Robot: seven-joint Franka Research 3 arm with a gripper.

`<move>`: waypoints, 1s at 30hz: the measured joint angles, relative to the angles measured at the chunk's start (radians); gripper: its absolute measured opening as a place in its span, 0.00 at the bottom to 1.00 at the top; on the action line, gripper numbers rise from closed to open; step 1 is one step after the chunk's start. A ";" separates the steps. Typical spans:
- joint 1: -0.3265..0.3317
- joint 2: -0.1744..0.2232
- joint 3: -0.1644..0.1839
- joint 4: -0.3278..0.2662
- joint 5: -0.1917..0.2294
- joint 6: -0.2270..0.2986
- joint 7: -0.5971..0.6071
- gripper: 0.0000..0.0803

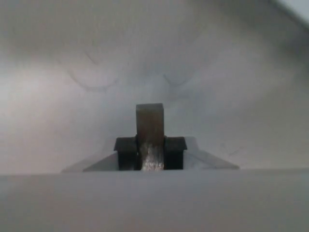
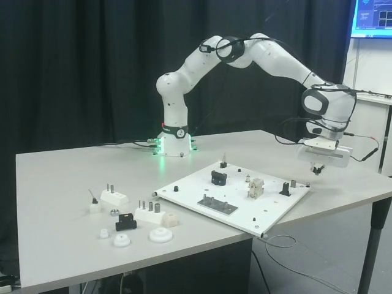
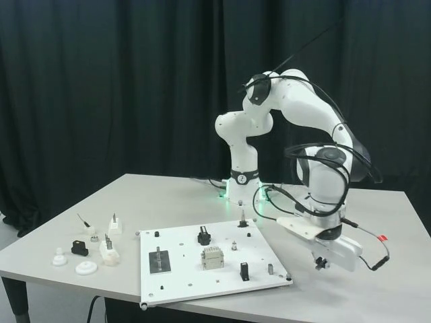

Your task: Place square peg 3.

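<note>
In the wrist view a small square-sectioned peg [image 1: 149,123] stands upright between my black fingertips [image 1: 126,153]. My gripper [image 1: 150,153] is shut on it. The grey table fills the view behind the peg. From the room views, my gripper [image 2: 316,168] [image 3: 322,261] hangs low over the bare table, just past the right edge of the white assembly board [image 2: 269,211] [image 3: 182,269]. The peg is too small to make out in those views.
The board carries black fixtures [image 2: 218,178], a grey plate [image 2: 217,205] and a white connector block [image 2: 255,187]. Loose white and black parts [image 2: 131,223] [image 3: 87,252] lie on the table's left side. A cable [image 3: 374,259] trails from the wrist. The arm's base [image 2: 174,144] stands behind the board.
</note>
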 joint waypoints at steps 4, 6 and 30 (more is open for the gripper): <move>0.025 0.000 0.000 -0.036 -0.007 0.040 -0.001 0.14; 0.035 0.000 0.000 -0.051 -0.009 0.058 -0.001 0.14; 0.038 -0.042 -0.004 -0.099 -0.012 0.077 -0.049 0.88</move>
